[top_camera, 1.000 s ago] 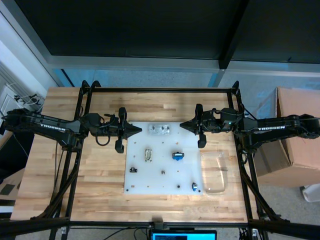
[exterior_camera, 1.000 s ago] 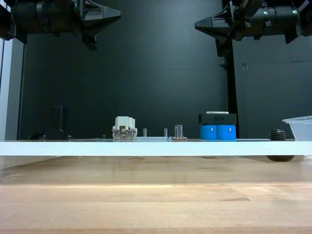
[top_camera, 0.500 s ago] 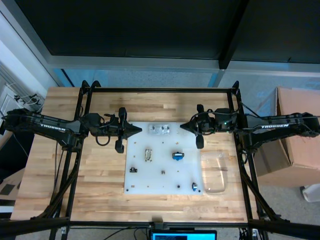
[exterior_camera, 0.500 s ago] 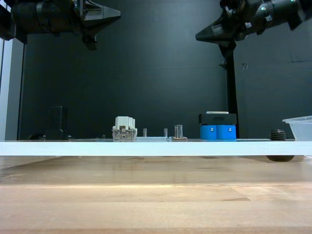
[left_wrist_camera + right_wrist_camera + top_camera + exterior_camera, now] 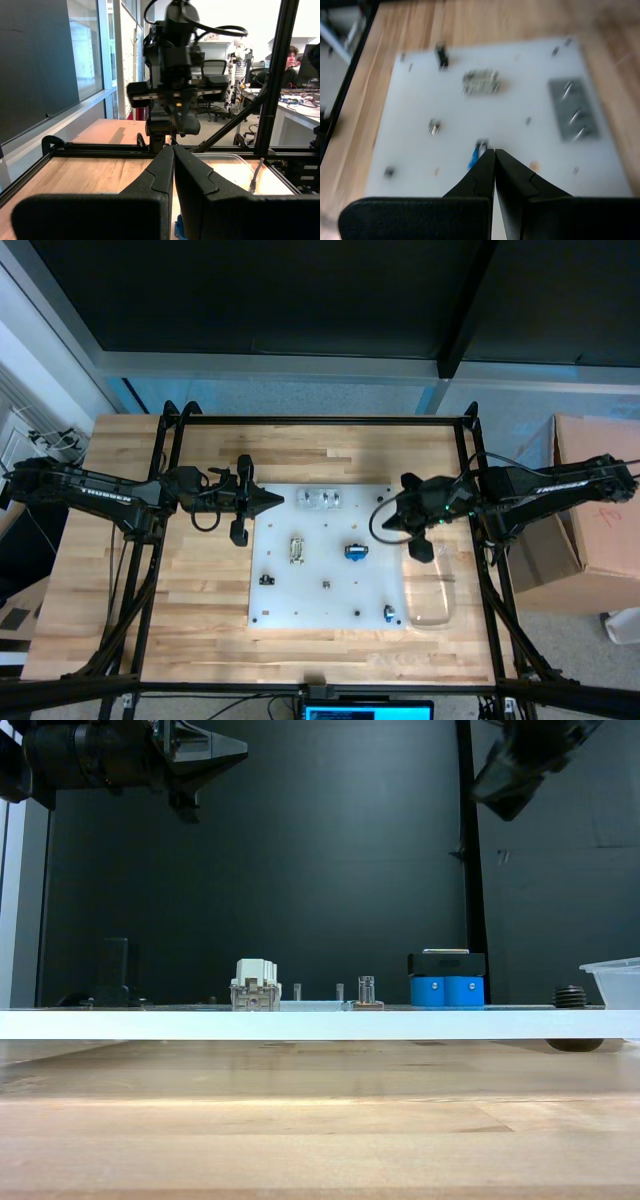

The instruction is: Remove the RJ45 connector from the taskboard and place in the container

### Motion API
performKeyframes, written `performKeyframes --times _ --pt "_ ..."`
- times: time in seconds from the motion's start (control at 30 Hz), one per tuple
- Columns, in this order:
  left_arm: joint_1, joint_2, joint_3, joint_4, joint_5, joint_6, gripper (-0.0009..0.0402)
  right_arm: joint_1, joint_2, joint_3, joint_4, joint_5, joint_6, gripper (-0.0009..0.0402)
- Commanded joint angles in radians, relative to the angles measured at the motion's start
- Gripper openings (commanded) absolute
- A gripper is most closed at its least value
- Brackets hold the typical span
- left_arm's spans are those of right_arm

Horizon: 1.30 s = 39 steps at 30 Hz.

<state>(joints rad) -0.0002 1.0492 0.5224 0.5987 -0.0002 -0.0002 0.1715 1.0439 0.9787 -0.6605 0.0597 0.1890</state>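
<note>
Aloft, left gripper (image 5: 280,499), right gripper (image 5: 386,528) at taskboard (image 5: 300,592) edges, fingers (image 5: 156,175) together, RJ45 connector (image 5: 355,551) seated.

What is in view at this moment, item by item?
table: one, wooden, under everything.
taskboard: one, white, table centre.
RJ45 connector: cannot tell which board part; in neither gripper.
beige connector: one, seated on board's left half.
blue part: one, seated mid-board.
clear block: one, board's far edge.
container: one, clear, right of board.
cardboard box: one, brown, beyond table's right edge.
left gripper: black, shut, over board's far-left corner.
right gripper: black, shut, over board's right half.
</note>
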Motion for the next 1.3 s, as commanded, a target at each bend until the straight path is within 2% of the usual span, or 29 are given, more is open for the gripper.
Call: performKeyframes --times 0.03,0.23,0.37,0.53,1.03,1.17,1.3 --pt "0.000 0.000 0.000 0.000 0.000 0.000 0.0000 0.050 0.026 0.042 -0.085 0.002 0.028 0.0000" --pt "0.000 0.000 0.000 0.000 0.000 0.000 0.0000 0.155 0.084 0.095 -0.189 0.005 0.100 0.0000" --pt "0.000 0.000 0.000 0.000 0.000 0.000 0.0000 0.233 0.140 0.125 -0.256 0.050 0.157 0.0000" --pt "0.000 0.000 0.000 0.000 0.000 0.000 0.0000 0.299 0.210 0.164 -0.306 0.052 0.212 0.0000" --pt "0.000 0.000 0.000 0.000 0.000 0.000 0.0000 0.422 0.442 0.352 -0.513 0.049 0.391 0.0001" --pt "0.000 0.000 0.000 0.000 0.000 0.000 0.0000 0.446 0.479 0.384 -0.510 0.053 0.422 0.0019" --pt "0.000 0.000 0.000 0.000 0.000 0.000 0.0000 0.476 0.497 0.382 -0.489 0.066 0.481 0.0061"
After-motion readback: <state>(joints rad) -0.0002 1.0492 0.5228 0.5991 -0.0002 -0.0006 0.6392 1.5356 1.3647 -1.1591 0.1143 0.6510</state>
